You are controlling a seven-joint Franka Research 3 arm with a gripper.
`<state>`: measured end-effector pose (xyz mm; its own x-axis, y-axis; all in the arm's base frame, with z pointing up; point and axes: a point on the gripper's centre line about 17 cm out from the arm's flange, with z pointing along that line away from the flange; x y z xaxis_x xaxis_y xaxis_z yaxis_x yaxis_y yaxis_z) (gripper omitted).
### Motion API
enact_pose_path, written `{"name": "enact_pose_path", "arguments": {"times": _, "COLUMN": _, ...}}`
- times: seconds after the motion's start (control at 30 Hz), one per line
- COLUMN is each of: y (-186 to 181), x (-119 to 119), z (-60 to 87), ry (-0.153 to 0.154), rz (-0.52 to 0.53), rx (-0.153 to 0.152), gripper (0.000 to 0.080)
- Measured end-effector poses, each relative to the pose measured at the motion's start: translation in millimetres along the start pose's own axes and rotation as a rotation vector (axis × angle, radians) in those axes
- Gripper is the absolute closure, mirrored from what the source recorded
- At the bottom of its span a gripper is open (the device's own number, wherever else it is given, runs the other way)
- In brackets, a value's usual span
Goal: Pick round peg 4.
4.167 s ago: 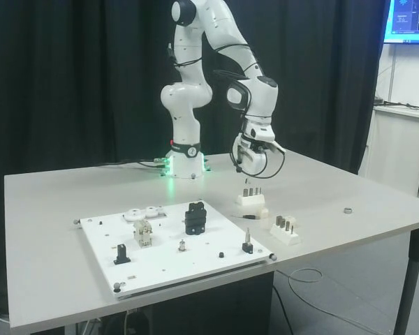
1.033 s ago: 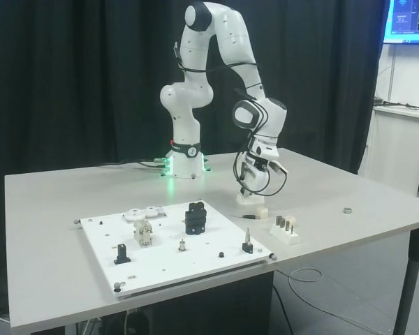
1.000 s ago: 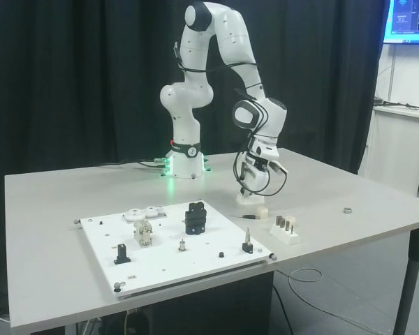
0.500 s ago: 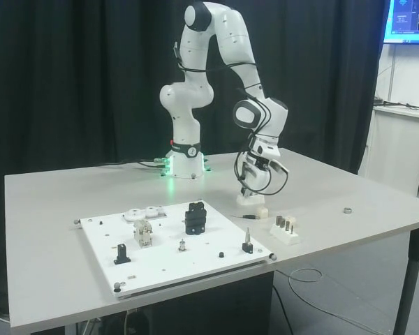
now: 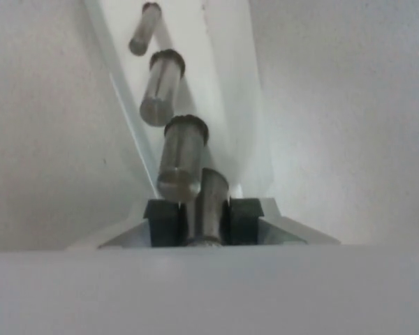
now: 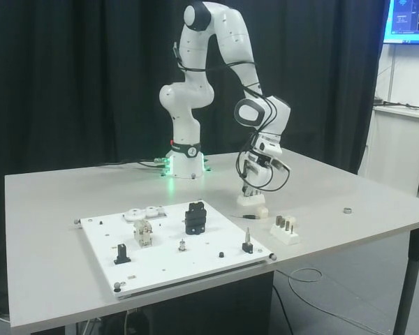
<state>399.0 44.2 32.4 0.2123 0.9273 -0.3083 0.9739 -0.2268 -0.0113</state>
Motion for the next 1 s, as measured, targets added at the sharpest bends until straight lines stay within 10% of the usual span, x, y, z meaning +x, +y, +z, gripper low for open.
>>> {"name": "enact_pose_path", "arguments": {"times": 0.37, "y": -2.7, "x": -7.1, "z": -19.9, "ry": -0.084, "rz": 0.040, "rx": -0.043, "gripper": 0.0654}}
{"name": "enact_pose_path", "arguments": {"times": 1.0, "y": 1.2, "x": -9.6, "z": -70.6, "ry": -0.211, "rz": 0.091, "rx": -0.202, "gripper": 0.0654}}
